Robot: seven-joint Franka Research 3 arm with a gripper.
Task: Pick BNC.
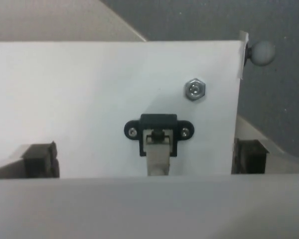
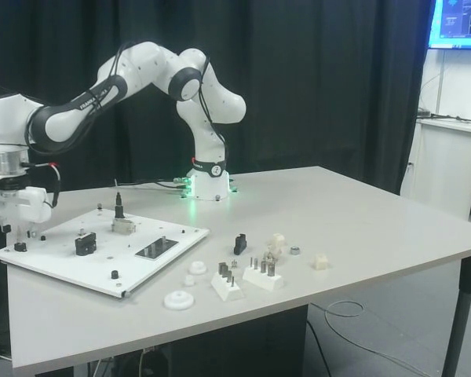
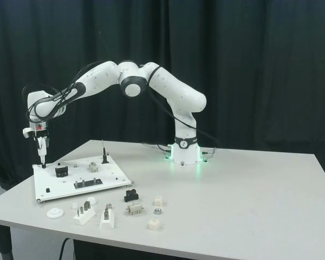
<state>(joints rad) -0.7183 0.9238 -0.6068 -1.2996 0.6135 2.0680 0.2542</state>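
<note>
- At the far left of the first room view, the hand (image 2: 12,230) hangs over the left edge of a white board (image 2: 59,259), close above it.
- In the wrist view, we see its two black fingers (image 1: 40,160) spread wide apart, with nothing held between them.
- Between those fingers in the wrist view sits a black bracket (image 1: 158,130) screwed to the board, holding a grey plug. A hex nut (image 1: 195,89) is just beside it, and a grey ball (image 1: 263,52) sticks out at the board's corner.
- Further right on the board in the first room view, the BNC connector (image 2: 118,206), as far as we can tell, is the slim black post standing upright near the board's far edge. It is well apart from the hand.
- Right of the board, loose parts lie on the grey worktop (image 2: 361,228): a white toothed disc (image 2: 176,299) and two white blocks with upright pins (image 2: 229,284).
- Behind them, centre frame, the white arm's base (image 2: 208,184) is bolted to the worktop, with a green glow at its foot.
</note>
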